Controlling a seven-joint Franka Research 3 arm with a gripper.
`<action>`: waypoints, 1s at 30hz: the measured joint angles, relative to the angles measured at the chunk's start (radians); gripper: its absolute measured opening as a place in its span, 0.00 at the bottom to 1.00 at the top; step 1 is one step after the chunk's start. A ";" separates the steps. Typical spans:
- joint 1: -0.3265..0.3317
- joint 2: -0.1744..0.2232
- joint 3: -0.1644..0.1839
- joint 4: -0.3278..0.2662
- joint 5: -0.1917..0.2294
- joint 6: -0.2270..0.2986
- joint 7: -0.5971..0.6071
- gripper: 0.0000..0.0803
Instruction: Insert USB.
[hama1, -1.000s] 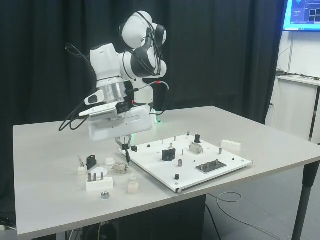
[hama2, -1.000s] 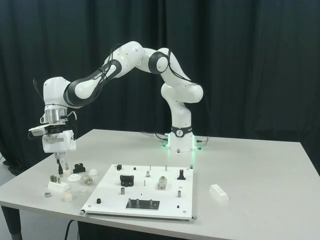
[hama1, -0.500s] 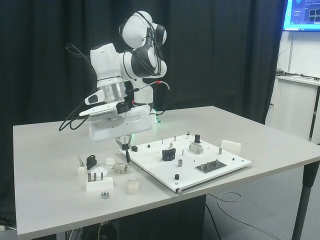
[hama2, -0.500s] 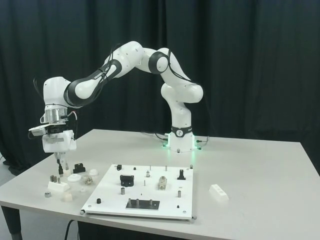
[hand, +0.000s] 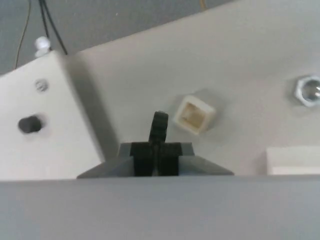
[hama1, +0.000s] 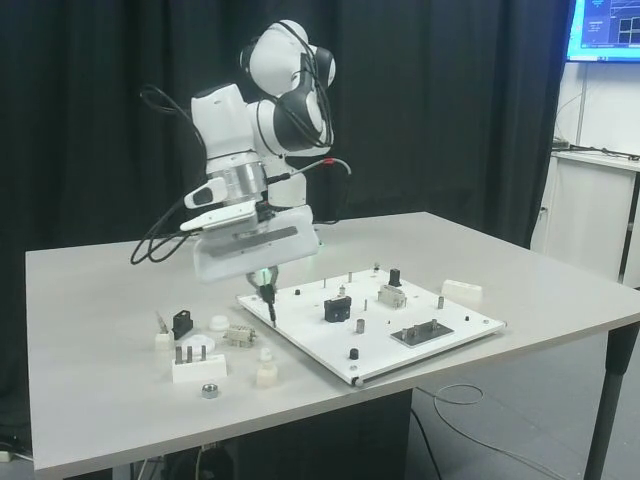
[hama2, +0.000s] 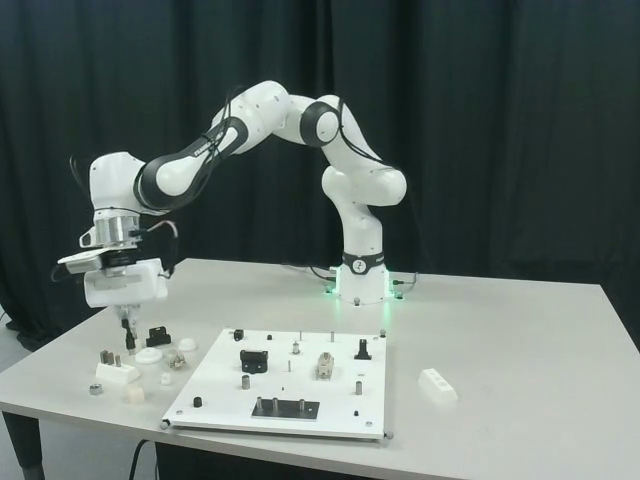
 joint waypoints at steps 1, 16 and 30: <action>0.005 -0.003 0.000 -0.001 -0.001 -0.005 -0.013 0.03; 0.119 -0.134 0.001 -0.138 -0.004 -0.025 -0.042 0.03; 0.257 -0.335 0.003 -0.389 -0.086 0.068 -0.050 0.03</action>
